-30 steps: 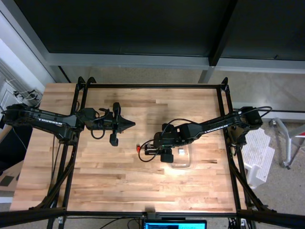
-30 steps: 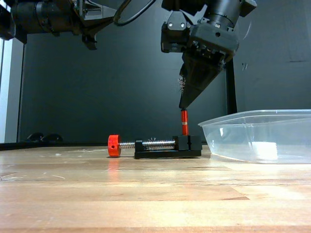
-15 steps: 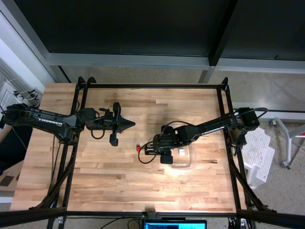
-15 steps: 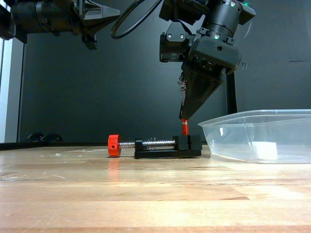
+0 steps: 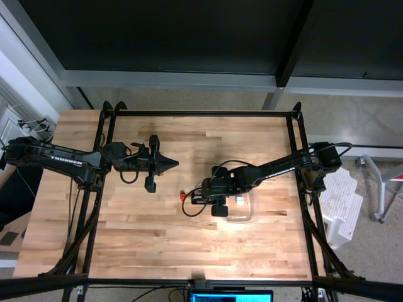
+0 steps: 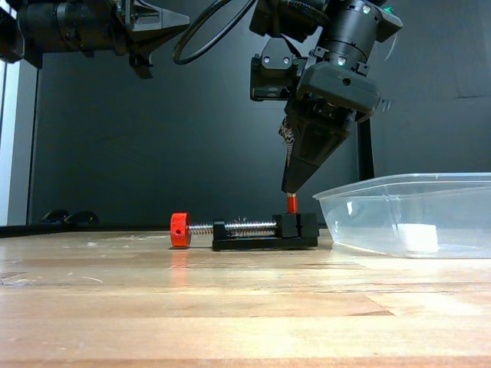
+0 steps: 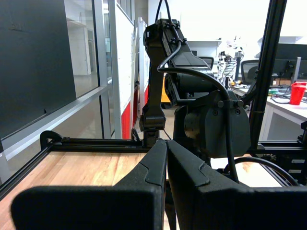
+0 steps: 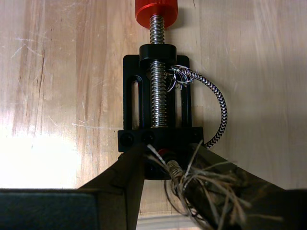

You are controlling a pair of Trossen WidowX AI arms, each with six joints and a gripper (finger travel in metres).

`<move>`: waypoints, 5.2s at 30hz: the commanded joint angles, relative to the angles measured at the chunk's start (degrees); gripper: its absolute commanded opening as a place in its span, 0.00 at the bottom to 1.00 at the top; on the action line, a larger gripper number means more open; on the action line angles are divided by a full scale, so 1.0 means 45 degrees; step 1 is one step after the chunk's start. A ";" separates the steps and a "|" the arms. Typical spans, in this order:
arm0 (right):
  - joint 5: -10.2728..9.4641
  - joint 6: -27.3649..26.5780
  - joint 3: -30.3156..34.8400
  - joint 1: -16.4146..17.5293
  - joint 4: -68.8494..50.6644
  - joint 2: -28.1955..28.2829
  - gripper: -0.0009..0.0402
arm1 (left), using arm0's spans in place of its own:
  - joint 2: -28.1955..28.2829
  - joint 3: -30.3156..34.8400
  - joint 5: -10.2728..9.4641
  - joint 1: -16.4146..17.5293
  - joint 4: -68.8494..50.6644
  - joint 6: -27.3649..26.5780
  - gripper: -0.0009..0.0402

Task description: Remove the RCA connector from the receptacle and place in the container

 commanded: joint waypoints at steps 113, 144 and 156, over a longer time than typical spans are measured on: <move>0.0034 0.0840 -0.5323 0.0364 -0.1209 -0.5527 0.36 | 0.0000 0.0000 0.0000 0.0005 0.0000 0.0000 0.02; -0.1209 -0.1763 -0.2895 -0.1690 -0.0165 -0.7281 0.02 | 0.0000 0.0000 0.0000 0.0000 0.0000 0.0000 0.02; -0.1200 -0.2667 -0.3643 -0.2059 0.4182 -0.8364 0.02 | 0.0000 0.0000 0.0000 0.0000 0.0000 0.0000 0.02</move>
